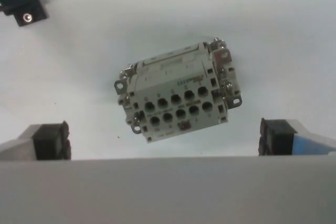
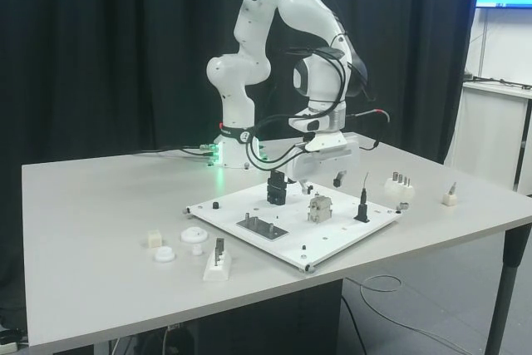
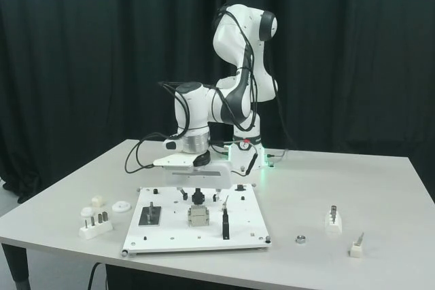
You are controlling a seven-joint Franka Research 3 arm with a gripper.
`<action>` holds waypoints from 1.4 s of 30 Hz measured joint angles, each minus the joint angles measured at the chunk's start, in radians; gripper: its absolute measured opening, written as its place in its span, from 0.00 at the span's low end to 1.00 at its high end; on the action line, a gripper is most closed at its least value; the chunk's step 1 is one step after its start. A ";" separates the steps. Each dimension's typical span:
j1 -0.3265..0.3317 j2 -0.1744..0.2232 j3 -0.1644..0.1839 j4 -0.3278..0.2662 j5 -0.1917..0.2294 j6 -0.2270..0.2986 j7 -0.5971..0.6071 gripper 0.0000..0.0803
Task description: Pick large gear.
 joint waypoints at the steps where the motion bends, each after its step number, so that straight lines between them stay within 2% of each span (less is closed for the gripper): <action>1: 0.000 0.000 0.000 0.000 0.000 0.000 0.000 1.00; 9: 0.000 -0.003 -0.007 0.003 -0.006 0.000 0.000 1.00; 14: -0.002 -0.009 -0.015 0.005 -0.024 0.000 -0.004 1.00; 26: -0.013 -0.015 -0.070 0.032 -0.119 0.000 -0.029 1.00; 33: -0.054 -0.015 -0.092 0.038 -0.143 0.000 -0.103 1.00; 42: -0.143 -0.012 -0.096 0.038 -0.148 0.000 -0.218 1.00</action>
